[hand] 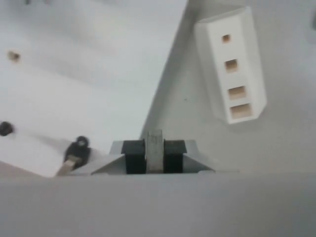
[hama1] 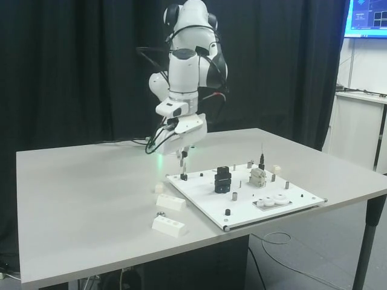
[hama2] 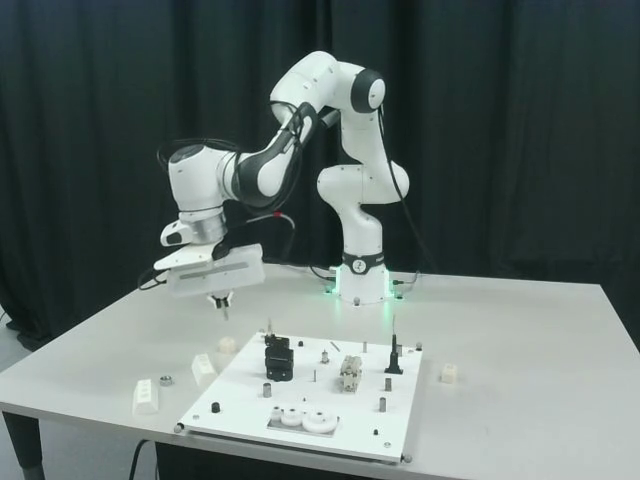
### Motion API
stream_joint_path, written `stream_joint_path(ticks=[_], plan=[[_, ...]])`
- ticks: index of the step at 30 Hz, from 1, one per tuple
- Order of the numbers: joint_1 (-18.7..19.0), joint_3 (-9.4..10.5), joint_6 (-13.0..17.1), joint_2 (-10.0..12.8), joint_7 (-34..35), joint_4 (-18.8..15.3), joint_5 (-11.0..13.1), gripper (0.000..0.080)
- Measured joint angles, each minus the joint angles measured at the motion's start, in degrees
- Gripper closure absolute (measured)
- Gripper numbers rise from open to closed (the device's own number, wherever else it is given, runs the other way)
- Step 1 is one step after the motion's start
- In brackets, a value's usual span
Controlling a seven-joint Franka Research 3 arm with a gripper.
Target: Insert square peg 2.
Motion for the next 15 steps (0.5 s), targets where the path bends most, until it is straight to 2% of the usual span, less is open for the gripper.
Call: stream_joint_path(ticks=[9,15], plan=[[2.3,0.0,0.8,-5.3,4.8,-4.7,-1.6,0.0729],[4.2,0.01,5.0,-7.9,6.4,-8.9,-1.8,0.0729]])
